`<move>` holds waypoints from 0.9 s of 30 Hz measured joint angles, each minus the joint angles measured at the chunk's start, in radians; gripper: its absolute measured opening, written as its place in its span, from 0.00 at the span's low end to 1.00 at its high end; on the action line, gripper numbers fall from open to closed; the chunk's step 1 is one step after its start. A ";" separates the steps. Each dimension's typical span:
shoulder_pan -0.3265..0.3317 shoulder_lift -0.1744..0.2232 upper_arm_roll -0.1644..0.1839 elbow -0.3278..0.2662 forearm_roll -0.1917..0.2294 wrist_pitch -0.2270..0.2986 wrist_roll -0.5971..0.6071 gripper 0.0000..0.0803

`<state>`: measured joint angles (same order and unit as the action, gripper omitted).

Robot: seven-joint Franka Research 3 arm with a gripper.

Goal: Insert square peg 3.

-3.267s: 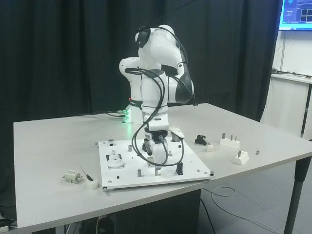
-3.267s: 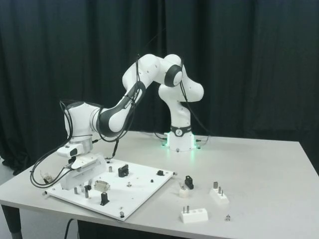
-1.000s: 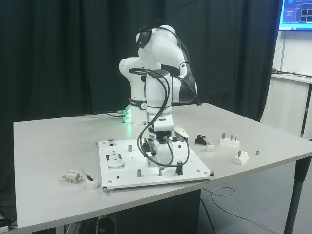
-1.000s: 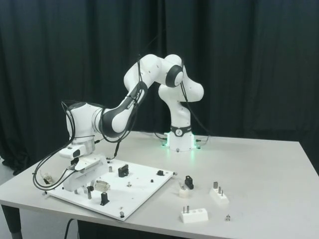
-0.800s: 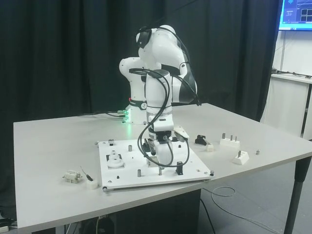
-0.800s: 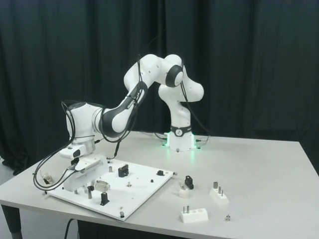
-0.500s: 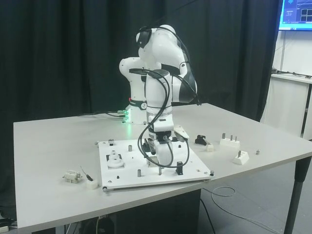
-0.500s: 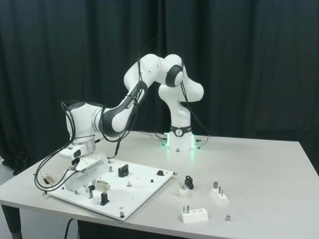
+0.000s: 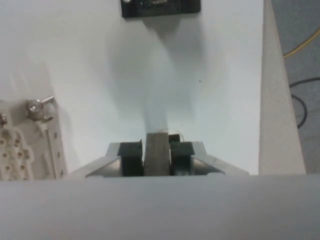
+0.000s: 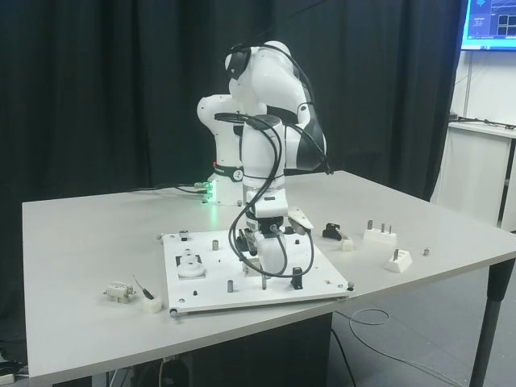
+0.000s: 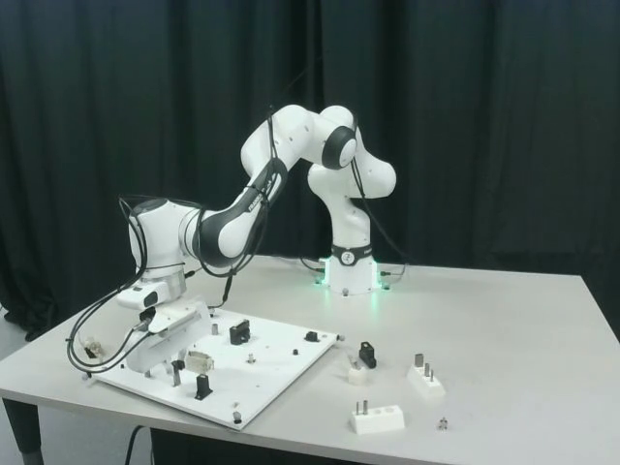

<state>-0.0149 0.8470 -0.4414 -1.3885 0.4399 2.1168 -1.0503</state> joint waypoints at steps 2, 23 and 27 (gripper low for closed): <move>0.000 0.000 0.000 0.000 -0.001 0.002 -0.002 0.14; 0.002 0.003 0.001 0.000 -0.005 0.025 -0.009 0.14; 0.002 0.003 0.001 -0.001 -0.017 0.028 -0.010 0.14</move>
<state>-0.0131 0.8505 -0.4404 -1.3894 0.4229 2.1451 -1.0598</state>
